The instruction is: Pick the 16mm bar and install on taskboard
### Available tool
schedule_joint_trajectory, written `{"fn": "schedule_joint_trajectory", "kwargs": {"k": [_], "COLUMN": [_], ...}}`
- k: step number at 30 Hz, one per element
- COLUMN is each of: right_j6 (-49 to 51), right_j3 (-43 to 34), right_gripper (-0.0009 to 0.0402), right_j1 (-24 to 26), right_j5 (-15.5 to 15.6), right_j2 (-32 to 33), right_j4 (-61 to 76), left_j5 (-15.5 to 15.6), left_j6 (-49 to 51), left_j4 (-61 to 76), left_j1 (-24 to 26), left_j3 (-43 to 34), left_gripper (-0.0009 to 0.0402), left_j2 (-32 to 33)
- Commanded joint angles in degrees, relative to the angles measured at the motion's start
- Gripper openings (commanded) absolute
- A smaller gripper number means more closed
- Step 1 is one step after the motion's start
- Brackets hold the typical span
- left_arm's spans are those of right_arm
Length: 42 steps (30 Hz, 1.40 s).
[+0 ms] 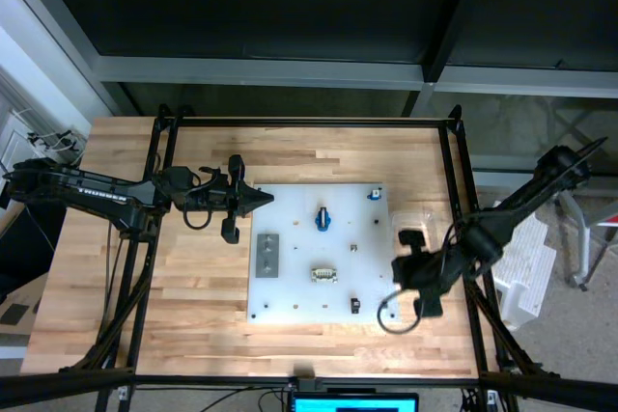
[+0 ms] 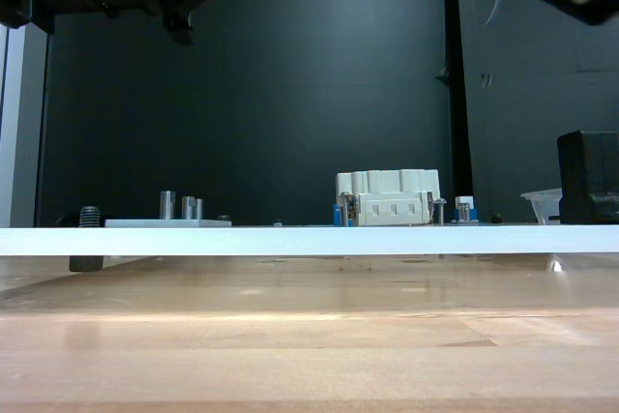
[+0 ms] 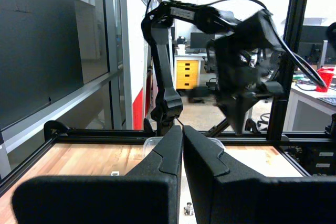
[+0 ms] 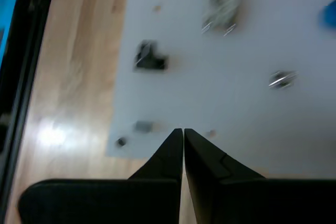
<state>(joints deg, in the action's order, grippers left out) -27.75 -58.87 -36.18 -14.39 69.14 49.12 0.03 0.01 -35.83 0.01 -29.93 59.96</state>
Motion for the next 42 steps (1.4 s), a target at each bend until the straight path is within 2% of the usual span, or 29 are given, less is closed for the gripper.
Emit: {"fn": "schedule_joint_trajectory", "kwargs": {"k": [1,6,11,15,18,23,27,30,32,35,42], "right_j6": [6.08,15.93,22.29,24.37,25.77,25.90,24.96,25.03,25.31,25.44,25.70], "right_j3": [1.40,5.62,12.28,16.63,19.08,23.52,26.47,27.12,27.32,27.47,27.47], "right_gripper": [-0.0001,-0.0001,0.0000,0.0000,0.0000,0.0000,0.0000,0.0000,0.0000,0.0000,0.0000], "right_j1": [4.90,14.19,25.14,33.20,36.06,36.87,36.92,36.92,36.92,36.89,36.92], "right_j5": [-0.96,0.15,9.60,17.00,17.49,17.38,15.61,15.04,13.49,14.64,14.53], "right_j2": [-4.76,-12.83,-19.08,-20.35,-20.35,-20.24,-20.24,-20.06,-19.85,-18.97,-16.94], "right_j4": [-3.56,-14.71,-30.75,-40.87,-47.21,-60.57,-68.30,-68.74,-68.74,-69.22,-71.38], "left_j5": [-0.02,0.00,-0.02,-0.02,0.00,0.00,-0.02,-0.02,-0.02,-0.02,-0.02], "left_j6": [0.00,0.00,0.00,0.00,0.00,0.00,0.00,0.00,0.00,0.00,0.00], "left_j4": [-0.02,-0.02,-0.02,-0.02,-0.02,0.00,-0.02,0.00,-0.02,-0.02,-0.02], "left_j1": [-0.02,-0.02,-0.02,0.00,0.00,-0.02,-0.02,-0.02,-0.02,-0.02,-0.02], "left_j3": [-0.02,-0.02,-0.02,-0.02,-0.02,-0.02,-0.02,-0.02,-0.02,-0.02,-0.02], "left_gripper": [0.0000,0.0000,0.0000,0.0000,0.0000,0.0000,0.0000,0.0000,0.0000,0.0000,0.0000], "left_j2": [0.02,0.02,0.02,0.02,0.02,0.02,0.02,0.02,0.02,0.02,0.02]}}
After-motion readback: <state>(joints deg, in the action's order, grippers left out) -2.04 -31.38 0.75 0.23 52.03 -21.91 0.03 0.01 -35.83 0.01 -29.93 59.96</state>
